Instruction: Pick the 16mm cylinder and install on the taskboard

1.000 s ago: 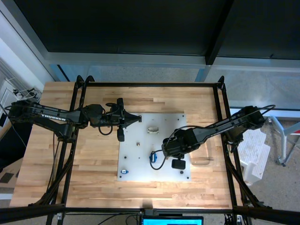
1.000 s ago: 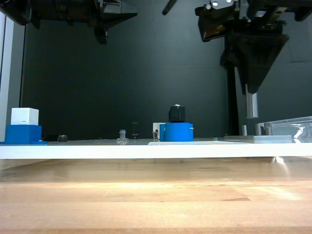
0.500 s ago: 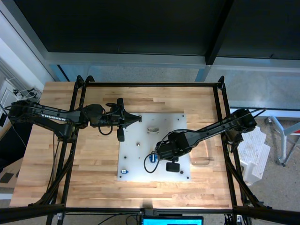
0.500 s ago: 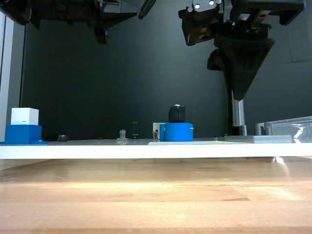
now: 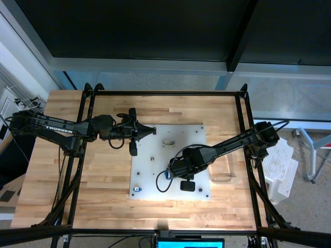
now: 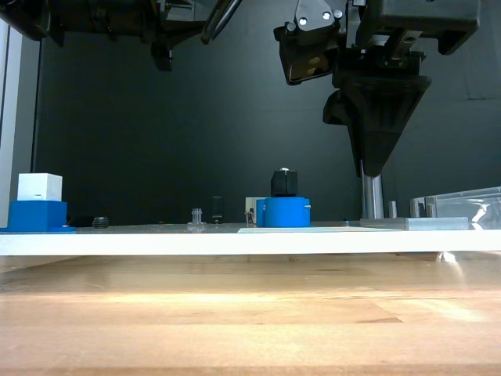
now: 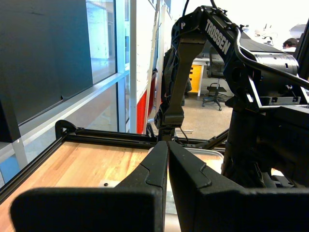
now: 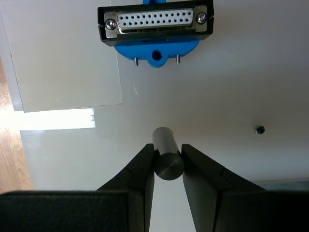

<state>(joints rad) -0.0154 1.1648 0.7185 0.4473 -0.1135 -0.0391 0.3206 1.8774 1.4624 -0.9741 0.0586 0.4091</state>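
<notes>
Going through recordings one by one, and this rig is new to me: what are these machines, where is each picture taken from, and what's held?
Two robot arms stand at the edges of a wooden table. One picture looks down from above, one level along the table, one from each arm's camera. On the table lies a white taskboard bearing a blue fitting. The right gripper holds the cylinder upright over the board. The left gripper, shut and empty, hangs above the board's far-left corner.
</notes>
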